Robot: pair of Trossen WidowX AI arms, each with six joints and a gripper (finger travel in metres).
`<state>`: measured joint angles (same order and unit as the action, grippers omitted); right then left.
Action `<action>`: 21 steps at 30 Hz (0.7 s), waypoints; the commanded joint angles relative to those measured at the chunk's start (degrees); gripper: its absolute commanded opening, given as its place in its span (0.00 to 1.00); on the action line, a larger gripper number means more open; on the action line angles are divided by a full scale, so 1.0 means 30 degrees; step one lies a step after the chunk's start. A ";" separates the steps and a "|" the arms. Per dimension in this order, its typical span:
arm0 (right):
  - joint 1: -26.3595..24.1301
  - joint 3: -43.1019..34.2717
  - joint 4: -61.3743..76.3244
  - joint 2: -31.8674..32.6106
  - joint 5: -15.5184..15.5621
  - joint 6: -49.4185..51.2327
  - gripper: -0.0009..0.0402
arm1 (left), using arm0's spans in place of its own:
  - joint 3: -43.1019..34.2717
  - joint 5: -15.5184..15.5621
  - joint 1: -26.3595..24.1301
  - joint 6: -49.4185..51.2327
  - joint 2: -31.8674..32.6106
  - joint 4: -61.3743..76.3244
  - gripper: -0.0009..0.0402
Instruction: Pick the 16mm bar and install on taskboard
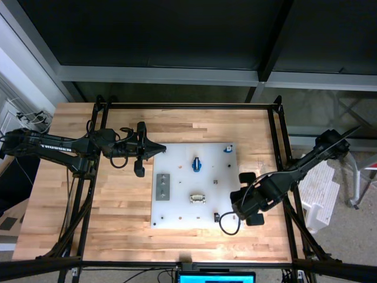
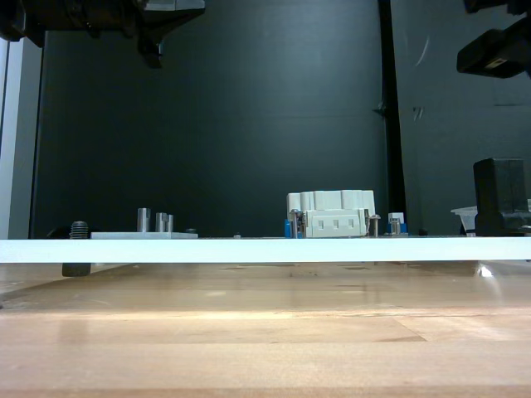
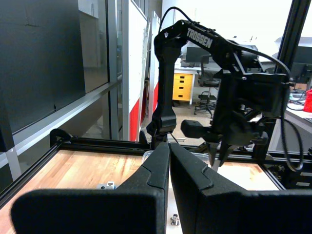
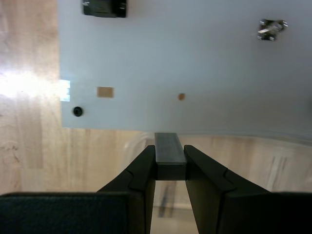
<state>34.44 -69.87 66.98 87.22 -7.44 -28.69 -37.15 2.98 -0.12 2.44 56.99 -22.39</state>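
Note:
My right gripper [image 4: 169, 168] is shut on the 16mm bar [image 4: 169, 155], a short grey square-ended bar that stands out between the fingertips. It hangs above the white taskboard [image 4: 195, 58], close to the board's edge and clear of any seat. In the high view the right gripper [image 1: 237, 206] is at the board's right edge, and the bar is hidden under it. The grey plate [image 1: 162, 187] with holes lies on the board's left part. My left gripper [image 1: 160, 149] hovers over the board's far left corner, its fingers [image 3: 151, 170] shut together on nothing.
The taskboard [image 1: 177, 206] carries a blue knob [image 1: 197, 164], a cream connector [image 1: 197, 198] and a small black block [image 1: 217, 217]. Short metal pegs [image 2: 161, 221] rise from the grey plate. Black frame rails [image 1: 281, 147] run along the table's sides.

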 commanded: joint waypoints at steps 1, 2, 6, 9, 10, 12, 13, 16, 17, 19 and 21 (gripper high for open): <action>0.0357 -0.0321 -0.0058 0.0481 -0.0015 0.0219 0.03 | 0.0000 -0.0007 0.0000 -0.0007 0.0000 0.0000 0.02; 0.0466 -0.0357 -0.0087 0.0561 -0.0022 0.0219 0.03 | 0.0000 -0.0007 0.0000 -0.0007 0.0000 0.0000 0.02; 0.0794 -0.0517 -0.0321 0.0976 -0.0015 0.0765 0.03 | 0.0000 -0.0007 0.0000 -0.0007 0.0000 -0.0007 0.02; 0.0933 -0.0758 -0.0517 0.1377 0.0000 0.0780 0.03 | 0.0000 -0.0007 0.0007 -0.0007 0.0000 0.0000 0.02; 0.0954 -0.0874 -0.0583 0.1523 -0.0007 0.0780 0.03 | 0.0000 -0.0007 0.0007 -0.0007 0.0000 0.0007 0.02; 0.1042 -0.1129 -0.0648 0.1807 -0.0007 0.0648 0.03 | 0.0000 -0.0007 0.0007 -0.0007 0.0000 0.0000 0.02; 0.1086 -0.1231 -0.0707 0.1982 0.0007 0.0619 0.03 | 0.0000 -0.0007 0.0007 -0.0007 0.0000 0.0000 0.02; 0.1202 -0.1494 -0.0729 0.2361 0.0000 0.0087 0.03 | 0.0000 -0.0007 0.0000 -0.0007 0.0000 0.0000 0.02; 0.1239 -0.1545 -0.0743 0.2433 -0.0007 -0.0058 0.03 | 0.0000 -0.0007 0.0007 -0.0007 0.0000 0.0000 0.02; 0.1290 -0.1596 -0.0845 0.2645 0.0007 -0.0364 0.03 | 0.0000 -0.0007 0.0007 -0.0007 0.0000 0.0000 0.02; 0.1428 -0.1617 -0.0969 0.2761 0.0007 -0.0255 0.03 | 0.0000 -0.0007 0.0000 -0.0007 0.0000 -0.0015 0.02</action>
<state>38.48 -74.70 64.45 95.29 -7.35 -29.69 -37.15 2.96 -0.12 2.44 56.97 -22.39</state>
